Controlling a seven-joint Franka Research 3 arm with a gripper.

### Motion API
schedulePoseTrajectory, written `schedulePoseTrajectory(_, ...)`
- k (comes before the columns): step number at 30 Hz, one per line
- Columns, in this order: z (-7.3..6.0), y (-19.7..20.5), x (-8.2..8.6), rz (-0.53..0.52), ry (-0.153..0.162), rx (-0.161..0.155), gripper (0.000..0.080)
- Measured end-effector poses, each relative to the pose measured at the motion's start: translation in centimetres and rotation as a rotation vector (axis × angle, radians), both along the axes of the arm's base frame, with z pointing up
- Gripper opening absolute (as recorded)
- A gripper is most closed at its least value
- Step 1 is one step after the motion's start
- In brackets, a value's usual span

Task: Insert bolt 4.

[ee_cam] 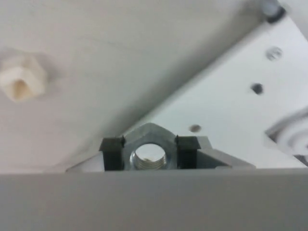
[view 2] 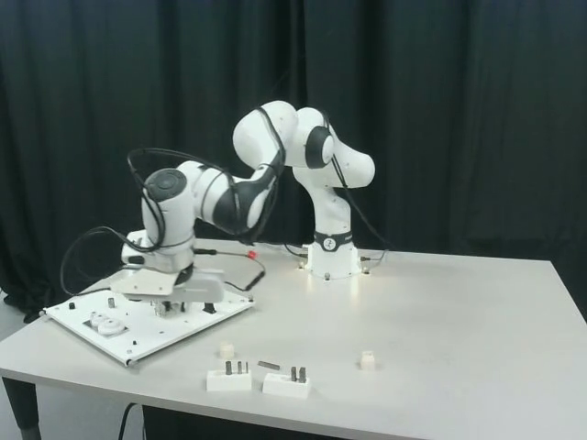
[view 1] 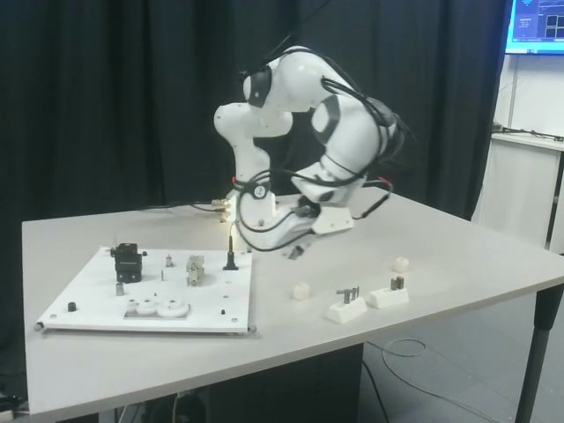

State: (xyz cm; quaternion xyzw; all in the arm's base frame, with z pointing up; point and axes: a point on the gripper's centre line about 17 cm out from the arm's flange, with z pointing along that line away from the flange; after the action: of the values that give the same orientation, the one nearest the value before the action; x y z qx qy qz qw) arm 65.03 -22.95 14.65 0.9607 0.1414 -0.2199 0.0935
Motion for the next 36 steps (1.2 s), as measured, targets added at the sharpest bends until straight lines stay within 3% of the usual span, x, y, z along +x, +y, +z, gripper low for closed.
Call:
schedulePoseTrajectory(15, 0.9, -9.6, -3.2, 0.019, 0.018, 0.028, 0.0225)
schedulePoseTrajectory(26, 0.8, -16.6, -5.8, 0.034, 0.001, 0.056, 0.0225)
schedulePoseTrajectory(36, 0.8, -23.9, -8.7, 0.057, -0.032, 0.053, 0.0225)
